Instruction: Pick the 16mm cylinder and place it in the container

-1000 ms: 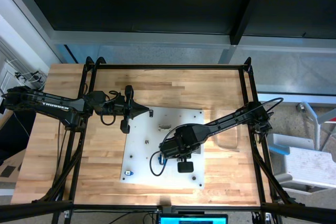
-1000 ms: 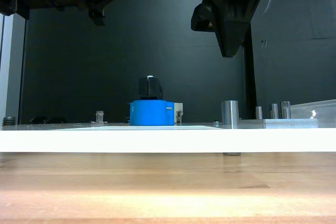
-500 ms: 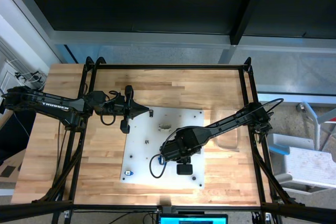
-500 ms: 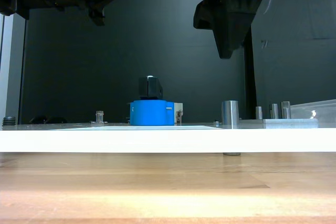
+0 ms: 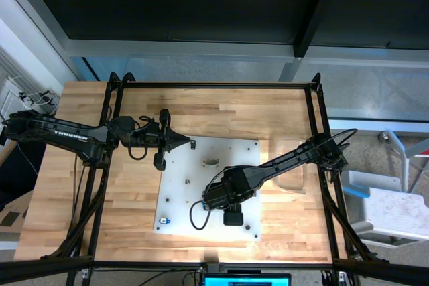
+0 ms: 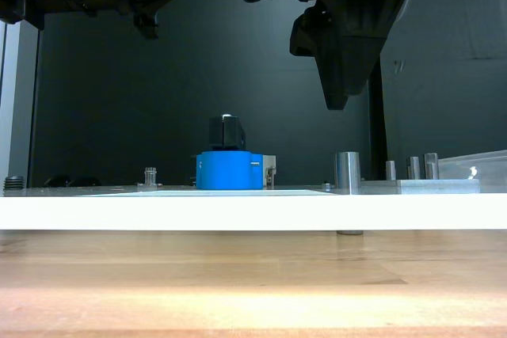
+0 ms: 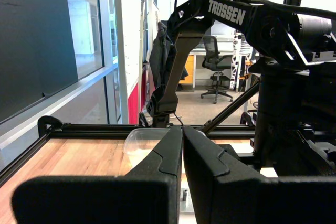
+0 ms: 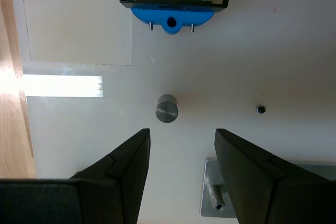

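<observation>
Cylinder [image 8: 167, 108] sits outside container [image 5: 295, 182] under right end effector [image 8: 182, 132], left end effector [image 7: 182, 129] aloft.

Black left end effector [image 5: 190, 143] at the high view's centre-left, black right end effector [image 6: 336, 100] upper-middle in the low view. Grey 16mm cylinder [image 8: 167, 108], white board [image 5: 179, 195], blue connector [image 8: 172, 18], clear container [image 5: 292, 165], light wood-grain tabletop [image 5: 87, 192].

A light wooden plank table [image 5: 87, 185] carried a white square board [image 5: 175, 189] near its middle. A clear shallow plastic tray [image 5: 293, 180] lay on the wood, near the board's right edge.
</observation>
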`<state>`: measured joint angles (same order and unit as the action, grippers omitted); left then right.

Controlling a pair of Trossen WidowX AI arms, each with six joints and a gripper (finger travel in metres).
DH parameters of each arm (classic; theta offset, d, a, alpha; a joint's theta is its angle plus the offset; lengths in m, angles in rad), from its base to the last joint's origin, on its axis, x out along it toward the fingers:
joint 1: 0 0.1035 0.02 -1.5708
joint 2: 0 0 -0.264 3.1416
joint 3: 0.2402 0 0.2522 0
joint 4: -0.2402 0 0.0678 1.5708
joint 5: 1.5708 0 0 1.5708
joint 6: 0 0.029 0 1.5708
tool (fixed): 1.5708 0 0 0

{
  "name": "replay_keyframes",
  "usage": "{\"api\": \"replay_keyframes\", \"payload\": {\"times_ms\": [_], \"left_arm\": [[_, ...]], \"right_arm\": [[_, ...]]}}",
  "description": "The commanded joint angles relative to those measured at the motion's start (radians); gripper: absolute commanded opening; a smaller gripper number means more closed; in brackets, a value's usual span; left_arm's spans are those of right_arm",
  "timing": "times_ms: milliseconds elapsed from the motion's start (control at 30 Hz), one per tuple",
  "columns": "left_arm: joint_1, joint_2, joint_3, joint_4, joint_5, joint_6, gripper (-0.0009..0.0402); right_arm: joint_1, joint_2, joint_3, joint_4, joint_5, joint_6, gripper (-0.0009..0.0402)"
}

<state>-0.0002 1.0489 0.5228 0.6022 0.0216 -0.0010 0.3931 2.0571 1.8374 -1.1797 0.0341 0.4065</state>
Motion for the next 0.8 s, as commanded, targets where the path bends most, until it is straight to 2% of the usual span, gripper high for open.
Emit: {"api": "replay_keyframes", "payload": {"times_ms": [33, 300, 400, 800], "left_arm": [[0.000, 0.000, 0.000, 0.000, 0.000, 0.000, 0.0000], [0.000, 0.000, 0.000, 0.000, 0.000, 0.000, 0.0000], [0.000, 0.000, 0.000, 0.000, 0.000, 0.000, 0.0000], [0.000, 0.000, 0.000, 0.000, 0.000, 0.000, 0.0000]], "right_arm": [[0.002, -0.001, -0.011, 0.011, 0.002, 0.002, 0.0170], [0.007, 0.015, -0.033, 0.054, 0.004, 0.005, 0.0169], [0.008, 0.017, -0.037, 0.062, 0.020, 0.005, 0.0169], [0.014, 0.060, -0.046, 0.105, 0.017, 0.004, 0.0169]]}}
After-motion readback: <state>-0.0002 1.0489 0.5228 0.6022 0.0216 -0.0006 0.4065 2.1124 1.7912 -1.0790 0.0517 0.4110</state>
